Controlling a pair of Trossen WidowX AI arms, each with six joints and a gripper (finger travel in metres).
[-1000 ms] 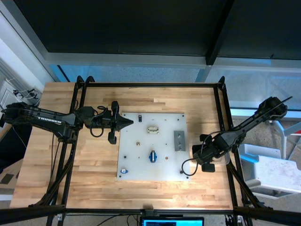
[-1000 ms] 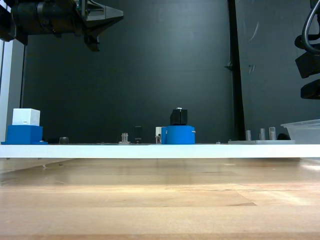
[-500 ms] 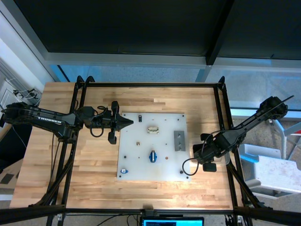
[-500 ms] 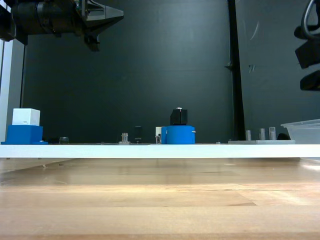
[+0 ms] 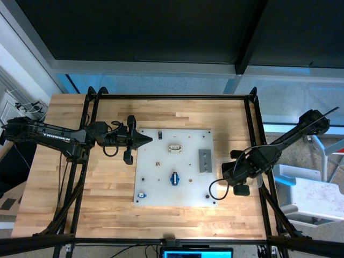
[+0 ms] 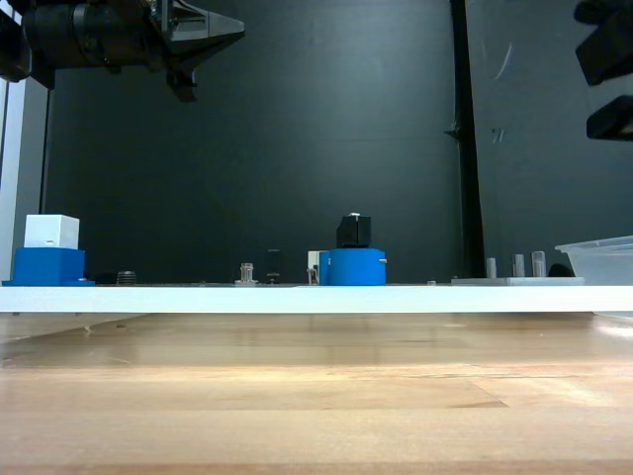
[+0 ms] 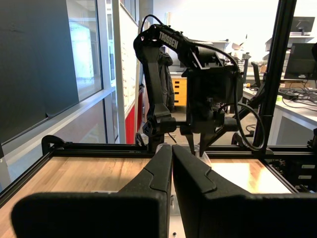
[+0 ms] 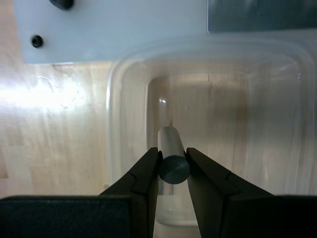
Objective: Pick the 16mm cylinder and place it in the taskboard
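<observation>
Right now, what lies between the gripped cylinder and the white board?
Only the clear bin's rim, seen in the right wrist view; the right gripper holds the cylinder over the bin. The left gripper hangs shut high near the board's left edge.

The left gripper (image 7: 172, 148) fills the foreground: its two black fingers (image 7: 158, 171) are pressed together with no gap, pointing level across a light wooden table (image 7: 74, 174). A black frame rail (image 7: 99, 147) runs along the table's far edge. Straight ahead stands the right arm (image 7: 198, 74), black with white "TROSSEN" lettering, bent over so that the right gripper (image 7: 197, 146) hangs down just beyond the left gripper's fingertips. A black cable (image 7: 249, 130) loops beside it. A bright glare (image 7: 242, 178) lies on the wood. Behind are tall windows (image 7: 84, 54), an orange cabinet (image 7: 178, 91) and desks with monitors (image 7: 303, 53).
</observation>
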